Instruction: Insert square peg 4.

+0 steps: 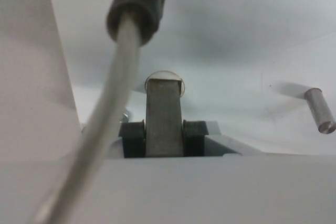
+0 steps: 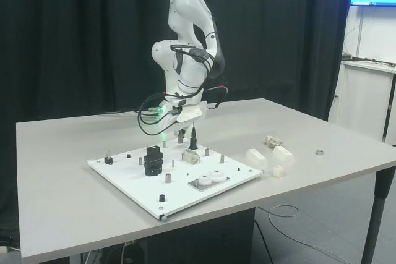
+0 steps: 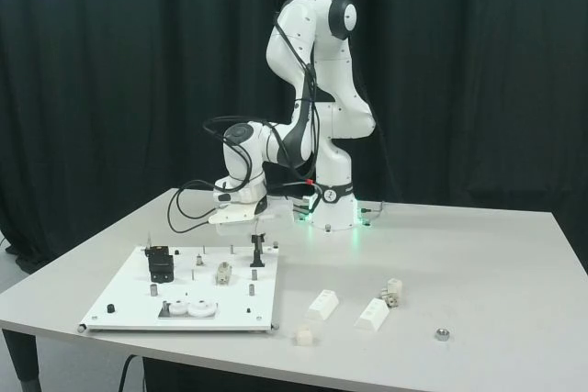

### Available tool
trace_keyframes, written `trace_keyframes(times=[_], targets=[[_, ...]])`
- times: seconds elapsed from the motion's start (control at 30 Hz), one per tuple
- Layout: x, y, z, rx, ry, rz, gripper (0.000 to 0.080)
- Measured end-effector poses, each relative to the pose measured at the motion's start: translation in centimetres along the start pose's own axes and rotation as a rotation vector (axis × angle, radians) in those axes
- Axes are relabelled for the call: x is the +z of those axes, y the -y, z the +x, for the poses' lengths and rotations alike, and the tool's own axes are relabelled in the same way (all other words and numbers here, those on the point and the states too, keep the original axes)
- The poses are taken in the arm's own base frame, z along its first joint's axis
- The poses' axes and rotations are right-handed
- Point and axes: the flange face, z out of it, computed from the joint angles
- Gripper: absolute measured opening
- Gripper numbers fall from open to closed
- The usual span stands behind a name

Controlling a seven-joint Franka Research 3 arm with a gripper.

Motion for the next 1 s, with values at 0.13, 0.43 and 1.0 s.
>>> trace_keyframes(times=[0.13, 0.43, 1.0], targets=[[0.0, -0.01, 0.0, 0.0, 0.0, 0.0, 0.015], [0.28, -0.02, 0.12, -0.016, -0.002, -0.004, 0.015], [0.33, 0.0, 0.13, -0.017, -0.001, -0.004, 0.015]])
